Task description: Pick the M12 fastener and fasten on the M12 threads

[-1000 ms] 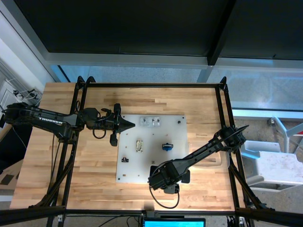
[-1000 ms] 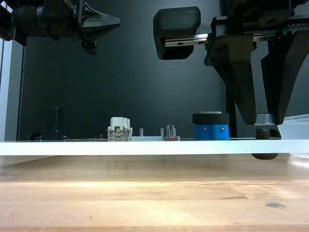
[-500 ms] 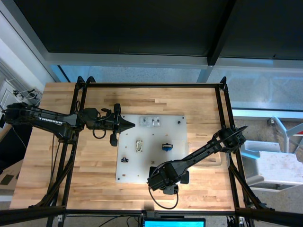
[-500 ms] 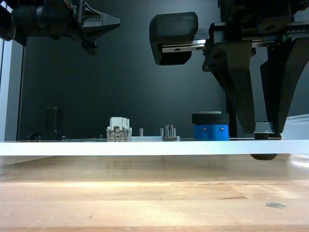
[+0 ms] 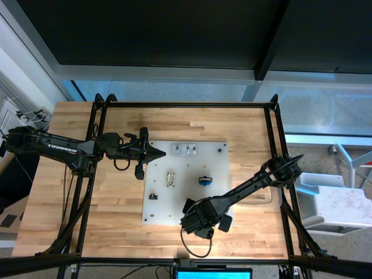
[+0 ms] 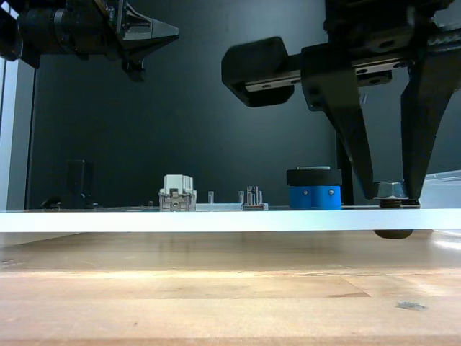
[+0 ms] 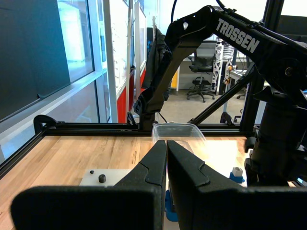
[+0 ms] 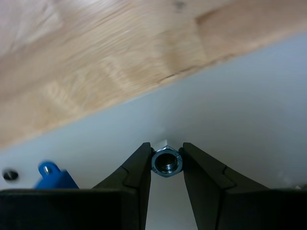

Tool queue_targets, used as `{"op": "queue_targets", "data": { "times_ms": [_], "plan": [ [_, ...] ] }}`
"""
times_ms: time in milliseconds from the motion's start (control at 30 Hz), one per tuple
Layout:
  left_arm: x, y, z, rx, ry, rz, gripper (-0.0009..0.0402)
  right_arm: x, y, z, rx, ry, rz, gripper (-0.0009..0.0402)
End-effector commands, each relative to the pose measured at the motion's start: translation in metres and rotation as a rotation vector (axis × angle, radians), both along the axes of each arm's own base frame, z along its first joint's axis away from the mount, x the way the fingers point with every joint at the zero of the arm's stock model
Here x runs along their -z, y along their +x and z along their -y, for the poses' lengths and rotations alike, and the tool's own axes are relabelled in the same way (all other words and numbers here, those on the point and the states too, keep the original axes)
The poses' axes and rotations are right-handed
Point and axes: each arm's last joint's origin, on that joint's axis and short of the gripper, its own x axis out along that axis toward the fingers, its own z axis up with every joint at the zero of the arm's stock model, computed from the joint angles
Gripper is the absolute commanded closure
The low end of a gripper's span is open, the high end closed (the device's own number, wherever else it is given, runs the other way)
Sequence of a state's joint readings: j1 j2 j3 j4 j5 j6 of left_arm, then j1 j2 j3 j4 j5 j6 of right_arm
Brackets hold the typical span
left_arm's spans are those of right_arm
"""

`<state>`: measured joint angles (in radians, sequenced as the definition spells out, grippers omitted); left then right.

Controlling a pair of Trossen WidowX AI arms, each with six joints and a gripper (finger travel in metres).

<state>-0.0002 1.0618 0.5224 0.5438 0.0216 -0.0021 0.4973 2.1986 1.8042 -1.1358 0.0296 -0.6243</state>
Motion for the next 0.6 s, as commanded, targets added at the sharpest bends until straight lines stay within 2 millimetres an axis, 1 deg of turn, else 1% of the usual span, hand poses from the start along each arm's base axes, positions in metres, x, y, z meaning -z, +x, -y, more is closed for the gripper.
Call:
{"op": "queue_targets", "data": {
  "times_ms": [33,367,600],
  "plan": [
    [0.0,0.0001,0.0,0.0,0.0,0.0,0.0393,0.0012,0.0002,0.0011,0.165,0.001,-0.003,0.0377],
    [0.0,0.0001,-0.0001,0.0,0.0,0.0,0.0393,0.0012,0.0007,0.0019,0.67,0.026,0.003,0.0377],
    [-0.0001,0.0001,0.0,0.0,0.0,0.0,0.0393,0.0012,0.0008,0.0021,1.179,0.051,0.008,0.0377]
  ]
}}
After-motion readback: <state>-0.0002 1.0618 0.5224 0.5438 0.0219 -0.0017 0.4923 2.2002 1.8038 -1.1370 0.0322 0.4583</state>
